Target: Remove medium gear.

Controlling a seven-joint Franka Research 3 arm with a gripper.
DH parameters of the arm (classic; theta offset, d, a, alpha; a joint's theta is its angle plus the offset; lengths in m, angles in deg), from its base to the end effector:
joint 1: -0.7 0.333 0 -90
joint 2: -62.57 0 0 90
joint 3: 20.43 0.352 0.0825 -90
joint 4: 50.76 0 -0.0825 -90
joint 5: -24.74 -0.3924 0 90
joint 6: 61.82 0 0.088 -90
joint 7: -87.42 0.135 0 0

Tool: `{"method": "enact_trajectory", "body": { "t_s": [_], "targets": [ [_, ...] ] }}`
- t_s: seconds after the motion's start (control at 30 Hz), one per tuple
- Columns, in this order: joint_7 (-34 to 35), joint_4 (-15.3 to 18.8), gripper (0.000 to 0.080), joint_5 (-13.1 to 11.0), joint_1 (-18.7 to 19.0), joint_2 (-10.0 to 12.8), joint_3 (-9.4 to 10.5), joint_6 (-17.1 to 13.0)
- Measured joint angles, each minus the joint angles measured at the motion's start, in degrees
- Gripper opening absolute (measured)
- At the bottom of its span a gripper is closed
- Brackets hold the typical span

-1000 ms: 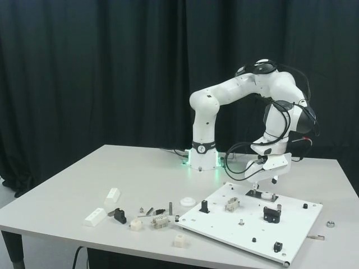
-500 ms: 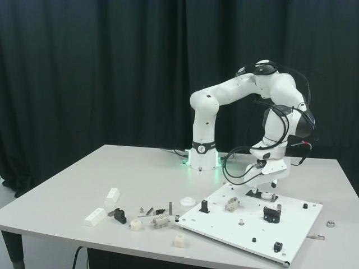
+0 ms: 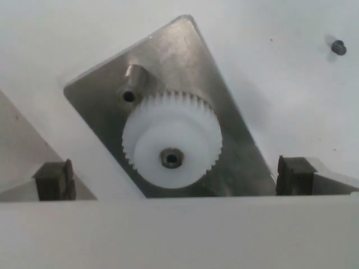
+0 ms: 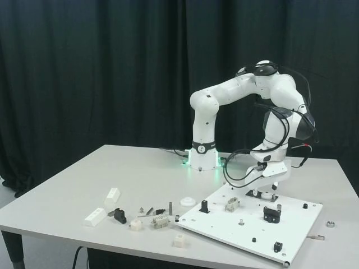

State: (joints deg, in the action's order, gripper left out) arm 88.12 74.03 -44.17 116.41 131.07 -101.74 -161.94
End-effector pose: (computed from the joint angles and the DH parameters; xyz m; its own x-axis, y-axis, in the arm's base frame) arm 0.3774 0.3590 0.1953 0.9851 -0.0779 -0.1532 -0.0586 -0.9902 0.1268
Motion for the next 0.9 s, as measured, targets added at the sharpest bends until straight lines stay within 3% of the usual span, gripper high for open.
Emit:
{"method": "enact_trajectory", "body": {
  "t_s": [0.9],
  "targets": [
    [1.2, 0.0, 0.08, -1.0, 0.1, 0.0, 1.72, -1.7]
  ]
}}
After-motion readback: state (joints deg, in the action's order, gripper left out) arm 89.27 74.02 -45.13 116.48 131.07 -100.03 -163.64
